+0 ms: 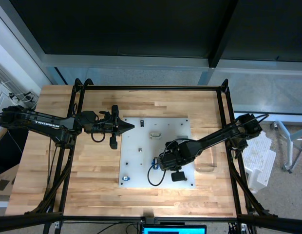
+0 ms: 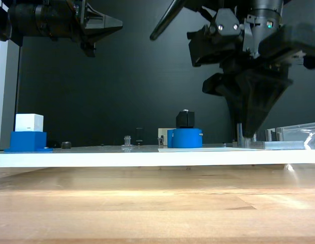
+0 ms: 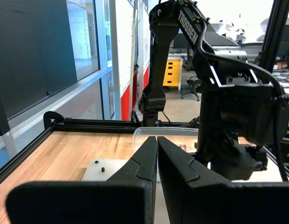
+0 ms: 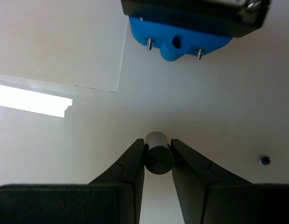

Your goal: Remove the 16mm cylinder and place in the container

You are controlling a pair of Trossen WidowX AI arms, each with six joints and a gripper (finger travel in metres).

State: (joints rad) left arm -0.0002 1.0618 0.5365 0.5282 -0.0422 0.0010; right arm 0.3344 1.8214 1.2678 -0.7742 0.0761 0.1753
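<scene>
The 16mm cylinder (image 4: 157, 157) is a short silvery-grey peg standing upright on the white board (image 4: 65, 46). My right gripper (image 4: 157, 145) is shut on it, one fingertip pressing each side. In the low view the right gripper (image 2: 246, 133) points straight down at the board with the cylinder (image 2: 240, 135) showing just under its tips. From above, the right gripper (image 1: 166, 159) hangs over the board's right half. The container (image 1: 207, 159), a clear tub, sits to the right of the board; it also shows as the container (image 2: 300, 133). My left gripper (image 1: 129, 126) hovers shut at the board's left edge, holding nothing.
A blue round part (image 2: 187, 137) with a black cap stands on the board just beyond the cylinder, the same blue part (image 4: 182, 39). A blue base with a white cube (image 2: 28, 133) sits near the board's front left. Small pegs and a connector dot the board (image 1: 141, 141).
</scene>
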